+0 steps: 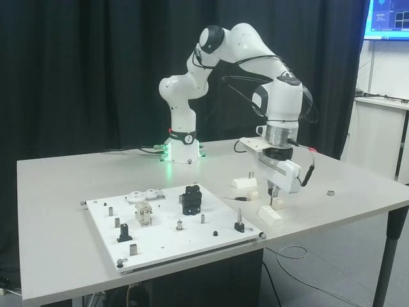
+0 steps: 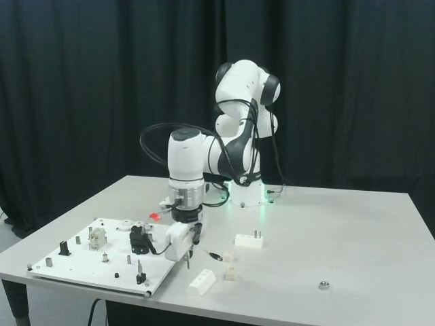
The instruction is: Insert square peg 1.
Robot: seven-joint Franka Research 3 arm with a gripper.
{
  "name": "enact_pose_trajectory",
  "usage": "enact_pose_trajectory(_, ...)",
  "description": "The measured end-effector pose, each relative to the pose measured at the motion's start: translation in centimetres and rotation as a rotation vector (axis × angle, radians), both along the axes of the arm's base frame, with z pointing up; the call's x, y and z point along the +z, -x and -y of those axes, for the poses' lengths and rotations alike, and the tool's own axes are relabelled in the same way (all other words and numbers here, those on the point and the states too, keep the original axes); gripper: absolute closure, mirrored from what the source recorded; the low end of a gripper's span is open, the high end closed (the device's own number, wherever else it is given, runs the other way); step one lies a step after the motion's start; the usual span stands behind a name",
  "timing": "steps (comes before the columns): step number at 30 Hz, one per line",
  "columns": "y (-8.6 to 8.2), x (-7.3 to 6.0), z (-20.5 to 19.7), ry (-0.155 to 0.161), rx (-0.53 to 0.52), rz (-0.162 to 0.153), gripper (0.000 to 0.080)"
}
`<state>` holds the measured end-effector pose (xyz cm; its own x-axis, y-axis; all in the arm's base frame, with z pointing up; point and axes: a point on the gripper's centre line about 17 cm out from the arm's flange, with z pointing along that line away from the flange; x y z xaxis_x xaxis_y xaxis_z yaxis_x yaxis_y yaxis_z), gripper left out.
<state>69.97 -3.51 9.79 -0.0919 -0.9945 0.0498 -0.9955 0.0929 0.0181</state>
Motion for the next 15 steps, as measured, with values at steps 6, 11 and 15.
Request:
enact_pose_trajectory(6,0.6,1.3,1.0,0.022,0.010,-0.019,0.0771)
enact_pose_trajectory(11,1.0,2.6,1.5,0.038,0.023,-0.029,0.0771)
enact_pose_trajectory(15,1.5,3.6,2.1,0.044,0.021,-0.042,0.0771)
